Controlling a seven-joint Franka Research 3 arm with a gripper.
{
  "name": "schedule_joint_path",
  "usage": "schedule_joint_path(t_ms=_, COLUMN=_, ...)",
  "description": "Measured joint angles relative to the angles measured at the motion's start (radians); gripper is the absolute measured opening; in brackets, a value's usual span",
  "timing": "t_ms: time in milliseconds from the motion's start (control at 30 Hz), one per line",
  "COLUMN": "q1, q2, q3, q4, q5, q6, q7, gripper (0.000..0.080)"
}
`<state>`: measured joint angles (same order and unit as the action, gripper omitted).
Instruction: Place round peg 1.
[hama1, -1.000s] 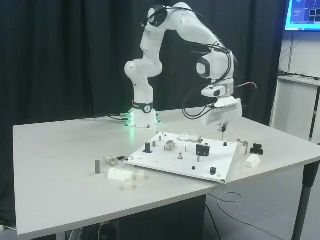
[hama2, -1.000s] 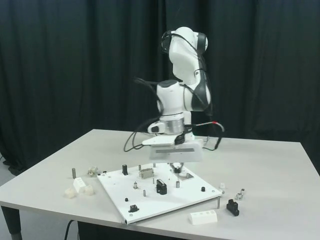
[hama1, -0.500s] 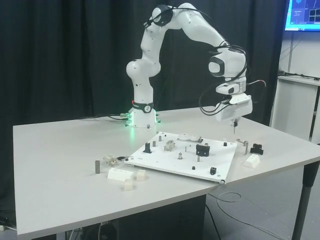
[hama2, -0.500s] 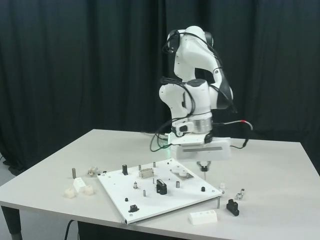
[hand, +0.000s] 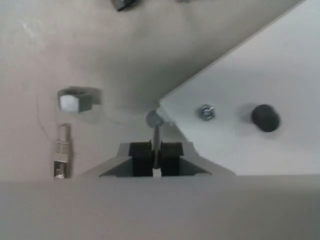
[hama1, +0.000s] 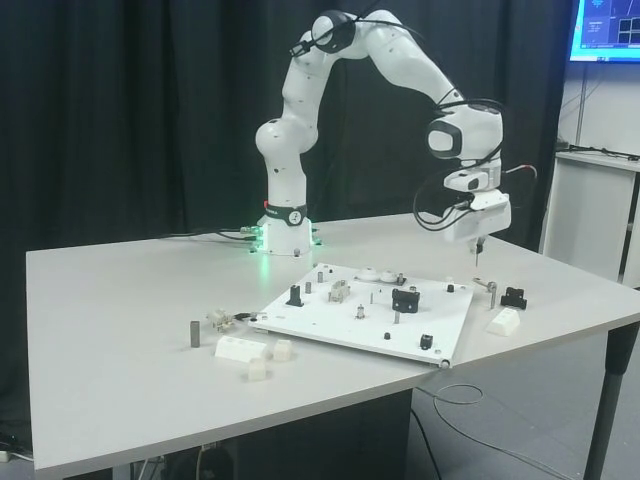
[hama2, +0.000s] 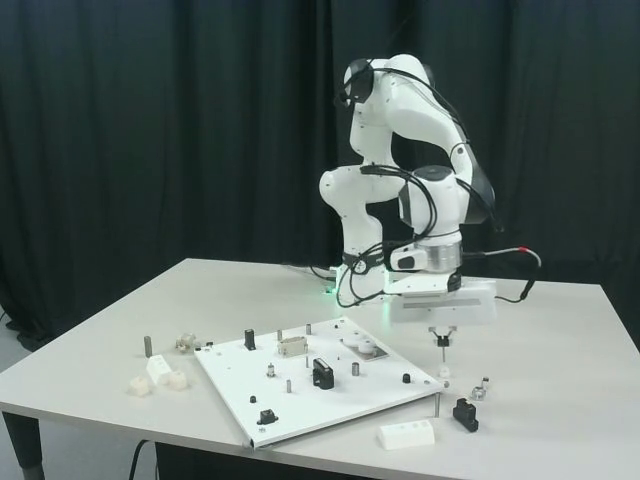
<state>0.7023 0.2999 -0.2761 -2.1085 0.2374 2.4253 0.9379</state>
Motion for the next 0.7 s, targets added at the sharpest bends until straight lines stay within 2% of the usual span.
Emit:
schedule_joint_path(t_ms=433, q1=0.068, q2=0.020, q3=0.000, q4=-0.058, q5=-0.001, q6=0.098, q7=0.063, gripper=0.0031)
schedule_joint_path(t_ms=700, q1=0.095, q2=0.037, q3=0.000, q4=-0.074, q5=-0.001, q6=0.138, q7=0.080, gripper=0.0031)
